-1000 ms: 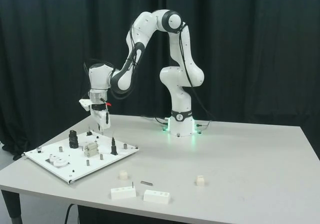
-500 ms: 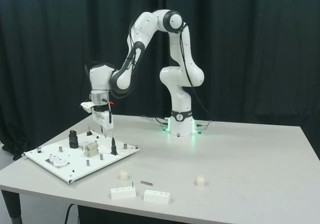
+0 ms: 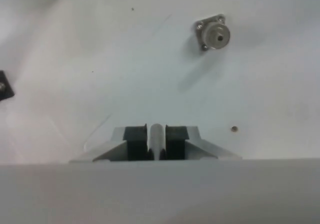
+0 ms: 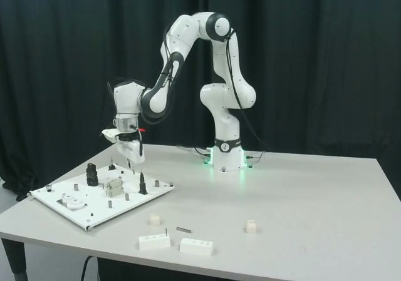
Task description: Insert round peg 2.
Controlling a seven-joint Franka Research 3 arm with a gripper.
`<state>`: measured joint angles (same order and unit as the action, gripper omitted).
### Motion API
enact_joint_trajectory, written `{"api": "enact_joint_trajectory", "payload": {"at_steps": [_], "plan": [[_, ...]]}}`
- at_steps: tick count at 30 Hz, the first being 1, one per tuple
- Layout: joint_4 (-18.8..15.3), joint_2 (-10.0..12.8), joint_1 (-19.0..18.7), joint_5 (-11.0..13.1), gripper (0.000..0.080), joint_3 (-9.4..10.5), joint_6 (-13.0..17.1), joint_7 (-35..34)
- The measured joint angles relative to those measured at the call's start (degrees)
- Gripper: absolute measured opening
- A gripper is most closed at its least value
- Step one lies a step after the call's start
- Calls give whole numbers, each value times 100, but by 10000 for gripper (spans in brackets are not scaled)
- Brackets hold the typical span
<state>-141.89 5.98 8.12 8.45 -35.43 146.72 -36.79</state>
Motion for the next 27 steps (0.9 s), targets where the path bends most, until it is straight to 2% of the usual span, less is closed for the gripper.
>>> {"api": "enact_joint_trajectory", "payload": {"at_steps": [6,18,27], "plan": [[-17,-1,1,-78,72,-57,-140,-276],[-89,-190,-113,-146,72,-34,-799,-914],[-148,-344,-309,-753,72,-32,-894,-1752]]}}
